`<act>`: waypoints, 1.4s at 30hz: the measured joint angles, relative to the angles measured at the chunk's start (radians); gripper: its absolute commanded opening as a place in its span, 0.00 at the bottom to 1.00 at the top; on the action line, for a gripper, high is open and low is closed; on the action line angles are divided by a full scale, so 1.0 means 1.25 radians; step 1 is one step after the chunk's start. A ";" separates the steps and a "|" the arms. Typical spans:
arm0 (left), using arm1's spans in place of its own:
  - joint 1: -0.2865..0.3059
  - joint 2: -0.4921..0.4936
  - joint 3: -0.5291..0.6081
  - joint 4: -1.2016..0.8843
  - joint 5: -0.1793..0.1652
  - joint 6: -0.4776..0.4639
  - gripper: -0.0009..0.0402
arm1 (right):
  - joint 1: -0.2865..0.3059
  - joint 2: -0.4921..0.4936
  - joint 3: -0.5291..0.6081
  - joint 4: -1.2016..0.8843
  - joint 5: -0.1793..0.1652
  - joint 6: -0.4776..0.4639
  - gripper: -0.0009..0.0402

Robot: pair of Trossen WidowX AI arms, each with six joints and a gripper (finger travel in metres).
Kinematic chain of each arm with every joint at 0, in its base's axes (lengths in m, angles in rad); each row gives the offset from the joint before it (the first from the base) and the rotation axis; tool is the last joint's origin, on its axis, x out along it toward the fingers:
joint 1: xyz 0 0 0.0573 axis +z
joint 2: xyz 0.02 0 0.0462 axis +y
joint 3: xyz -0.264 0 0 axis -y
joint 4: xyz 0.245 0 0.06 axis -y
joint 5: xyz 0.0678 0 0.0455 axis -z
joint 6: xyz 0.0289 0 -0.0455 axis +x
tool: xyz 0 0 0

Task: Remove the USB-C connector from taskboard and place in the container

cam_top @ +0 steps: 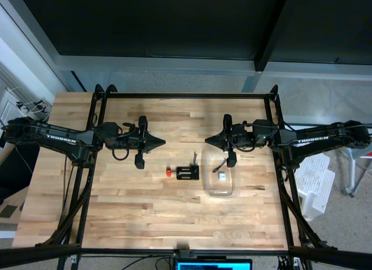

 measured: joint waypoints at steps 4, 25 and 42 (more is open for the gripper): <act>0.000 0.000 0.000 0.000 0.000 0.000 0.02 | 0.000 0.000 0.000 0.003 -0.003 0.000 0.02; 0.000 0.000 0.000 0.000 0.000 0.000 0.02 | 0.000 0.001 -0.002 0.010 0.007 0.013 0.02; 0.000 0.000 0.000 0.000 0.000 0.000 0.02 | 0.000 0.001 -0.008 0.009 0.014 0.034 0.02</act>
